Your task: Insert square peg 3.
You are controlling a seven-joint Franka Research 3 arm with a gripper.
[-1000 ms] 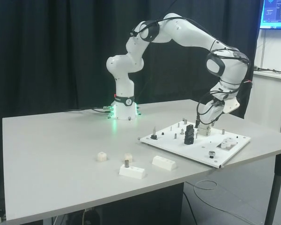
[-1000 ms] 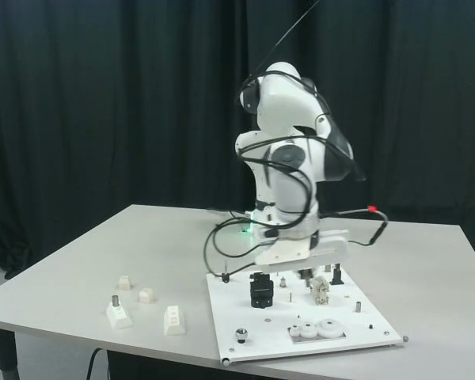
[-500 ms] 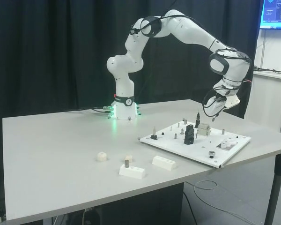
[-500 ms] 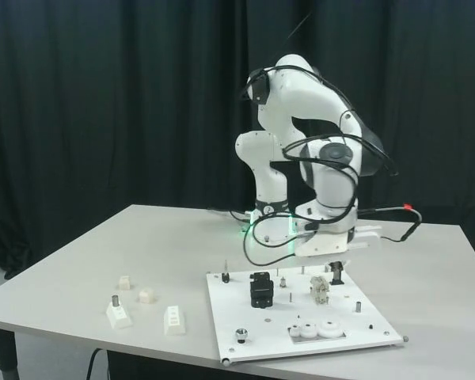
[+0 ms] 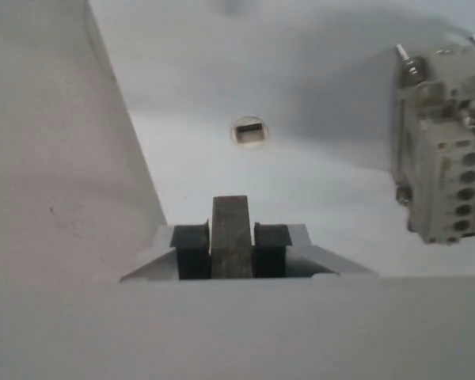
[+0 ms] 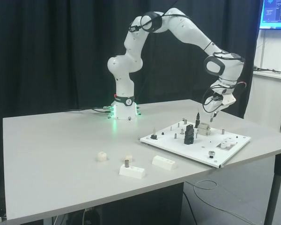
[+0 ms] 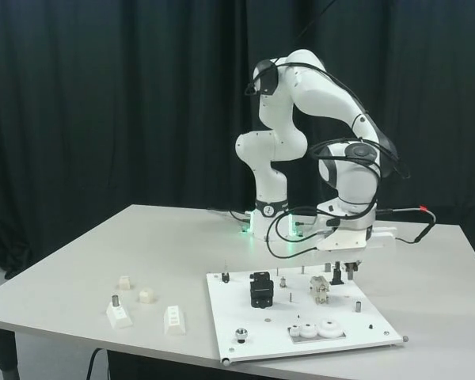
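In the wrist view my gripper [image 5: 231,247] is shut on a grey square peg [image 5: 231,229], which stands out between the two black fingers [image 5: 190,249]. Beyond the peg's tip, a small square hole [image 5: 248,131] shows in the white board [image 5: 317,198]; the peg hangs above the board and apart from the hole. From the room, the gripper [image 6: 210,115] [image 7: 350,271] hovers a little over the far side of the board [image 6: 171,143] [image 7: 229,321], close to the pale connector block [image 5: 447,150] [image 6: 204,130] [image 7: 319,290].
The board also carries a black block [image 6: 189,134] [image 7: 260,289], white gears [image 7: 317,330] and several small pins. Loose white blocks [image 6: 132,171] [image 7: 174,320] lie on the grey table [image 6: 61,145]. The board's edge meets bare table [image 5: 55,158] beside the gripper.
The gripper has risen off the board near the connector block and swung toward the board's far side, carrying the peg. The elbow has lifted.
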